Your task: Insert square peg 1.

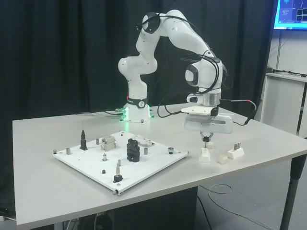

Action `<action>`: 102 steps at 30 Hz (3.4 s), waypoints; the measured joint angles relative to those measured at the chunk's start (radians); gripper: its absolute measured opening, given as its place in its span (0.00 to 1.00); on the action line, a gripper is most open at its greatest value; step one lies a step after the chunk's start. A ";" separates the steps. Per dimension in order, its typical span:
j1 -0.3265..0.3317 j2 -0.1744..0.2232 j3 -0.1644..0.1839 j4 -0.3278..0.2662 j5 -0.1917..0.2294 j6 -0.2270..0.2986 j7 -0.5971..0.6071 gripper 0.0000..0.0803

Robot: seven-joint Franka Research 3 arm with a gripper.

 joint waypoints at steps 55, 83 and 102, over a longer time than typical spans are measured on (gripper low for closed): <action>-0.022 -0.099 -0.086 -0.016 -0.172 -0.225 -0.157 0.05; -0.119 -0.189 -0.172 -0.166 -0.202 -0.200 -0.512 0.05; -0.132 -0.220 -0.321 -0.282 -0.197 -0.048 -0.831 0.05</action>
